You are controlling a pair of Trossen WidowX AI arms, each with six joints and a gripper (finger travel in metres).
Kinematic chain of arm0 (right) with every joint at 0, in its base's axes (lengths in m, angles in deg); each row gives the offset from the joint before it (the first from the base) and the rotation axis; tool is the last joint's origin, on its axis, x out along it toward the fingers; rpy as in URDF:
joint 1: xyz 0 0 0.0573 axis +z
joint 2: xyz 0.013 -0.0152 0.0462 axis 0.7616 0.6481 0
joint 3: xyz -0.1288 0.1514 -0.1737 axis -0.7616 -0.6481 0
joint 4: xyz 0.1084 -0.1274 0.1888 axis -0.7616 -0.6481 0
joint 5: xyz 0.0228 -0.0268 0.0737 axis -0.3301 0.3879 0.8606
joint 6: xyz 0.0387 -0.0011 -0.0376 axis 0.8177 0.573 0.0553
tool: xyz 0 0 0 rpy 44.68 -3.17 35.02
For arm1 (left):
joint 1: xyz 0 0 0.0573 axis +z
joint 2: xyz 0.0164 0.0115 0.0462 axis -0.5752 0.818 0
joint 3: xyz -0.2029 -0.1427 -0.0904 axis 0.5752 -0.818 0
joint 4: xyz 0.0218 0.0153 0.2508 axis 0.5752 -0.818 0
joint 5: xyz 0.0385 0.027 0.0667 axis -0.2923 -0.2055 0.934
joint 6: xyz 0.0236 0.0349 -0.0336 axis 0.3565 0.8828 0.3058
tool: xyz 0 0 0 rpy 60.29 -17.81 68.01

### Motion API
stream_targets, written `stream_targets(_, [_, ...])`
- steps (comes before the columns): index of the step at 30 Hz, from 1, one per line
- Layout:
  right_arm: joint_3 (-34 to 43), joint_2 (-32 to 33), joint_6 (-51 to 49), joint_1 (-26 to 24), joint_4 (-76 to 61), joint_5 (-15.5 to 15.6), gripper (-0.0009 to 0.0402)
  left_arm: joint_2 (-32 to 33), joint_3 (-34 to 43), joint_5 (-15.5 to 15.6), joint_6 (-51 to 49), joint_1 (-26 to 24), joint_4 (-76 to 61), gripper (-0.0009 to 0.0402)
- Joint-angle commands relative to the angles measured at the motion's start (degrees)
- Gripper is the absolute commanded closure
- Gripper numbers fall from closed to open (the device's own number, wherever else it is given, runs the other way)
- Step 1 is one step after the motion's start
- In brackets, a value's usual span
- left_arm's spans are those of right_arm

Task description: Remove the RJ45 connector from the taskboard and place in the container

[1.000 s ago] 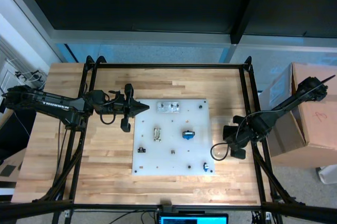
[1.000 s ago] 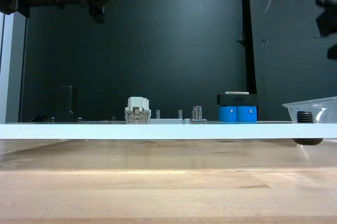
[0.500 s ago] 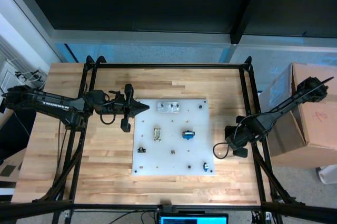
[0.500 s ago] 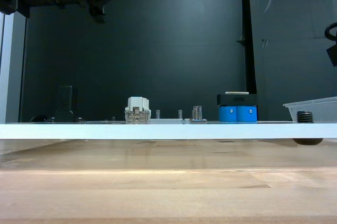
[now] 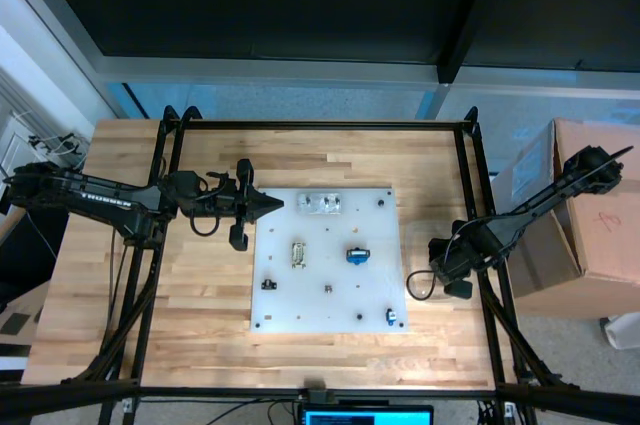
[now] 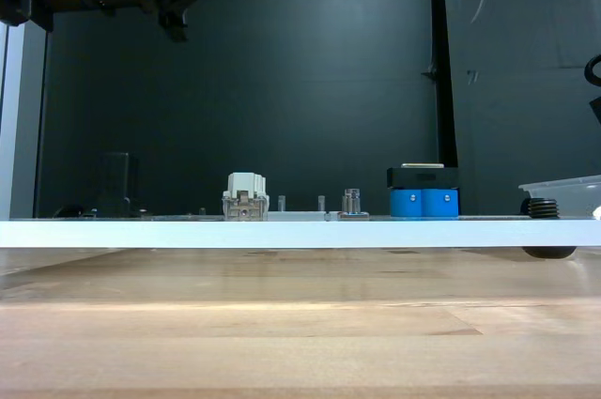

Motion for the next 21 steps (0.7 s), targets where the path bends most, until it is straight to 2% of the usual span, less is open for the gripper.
stream_targets(1, [0.00,0.00,-0.07,0.02,-1.01,-0.02,0.0393,0.02,0.02,0.00,0.00,0.02,0.02,0.0393])
stream_targets(8, [0.00,0.00,-0.13,0.02,-2.29,0.92,0.0393,0.02,0.02,0.00,0.00,0.02,0.02,0.0393])
stream_targets(21, [0.00,0.00,-0.09,0.00,-2.27,0.83,0.0393,0.02,0.02,0.00,0.00,0.00,0.02,0.0393])
